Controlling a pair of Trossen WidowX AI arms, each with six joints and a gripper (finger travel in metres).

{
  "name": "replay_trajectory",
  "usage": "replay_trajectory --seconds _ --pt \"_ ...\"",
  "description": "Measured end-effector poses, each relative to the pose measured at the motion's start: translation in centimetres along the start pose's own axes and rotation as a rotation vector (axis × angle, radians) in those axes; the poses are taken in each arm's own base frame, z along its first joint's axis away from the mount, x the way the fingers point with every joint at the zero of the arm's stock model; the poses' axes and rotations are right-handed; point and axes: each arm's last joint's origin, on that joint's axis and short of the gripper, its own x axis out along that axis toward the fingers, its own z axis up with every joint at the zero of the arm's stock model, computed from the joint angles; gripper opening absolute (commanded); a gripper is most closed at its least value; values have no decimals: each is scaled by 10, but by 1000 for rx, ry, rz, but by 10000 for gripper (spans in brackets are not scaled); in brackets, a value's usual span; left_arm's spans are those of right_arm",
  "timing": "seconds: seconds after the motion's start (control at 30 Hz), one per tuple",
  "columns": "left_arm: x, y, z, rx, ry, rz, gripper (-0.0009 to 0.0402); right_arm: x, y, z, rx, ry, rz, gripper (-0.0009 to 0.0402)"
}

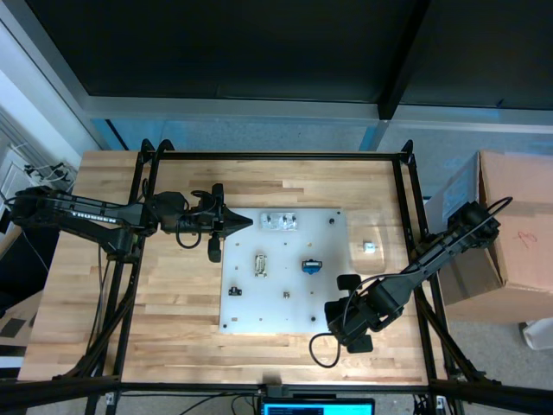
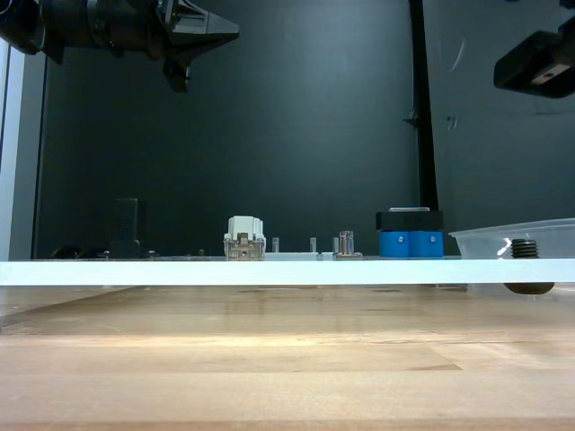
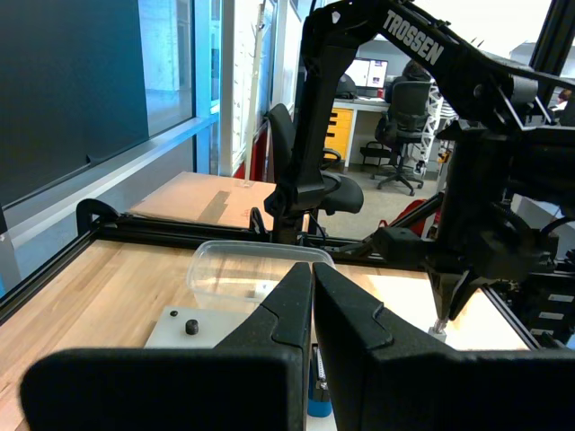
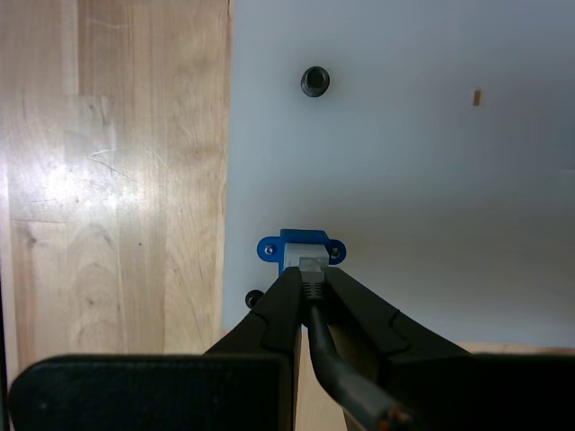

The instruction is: Pick the RJ45 connector and install on the taskboard

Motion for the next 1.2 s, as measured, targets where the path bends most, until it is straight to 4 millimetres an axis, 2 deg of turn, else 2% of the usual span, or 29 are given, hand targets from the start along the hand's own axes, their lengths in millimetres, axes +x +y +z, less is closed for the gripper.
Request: replay_trajectory --seconds 0.27,0.73,1.2 --pt "0 0 0 0 0 0 1 10 -1 -6 4 -7 1 0" --pt "0 0 0 0 0 0 1 9 -1 -6 4 -2 7 3" --pt "0 0 0 0 0 0 1 7 -2 -7 -3 6 14 113"
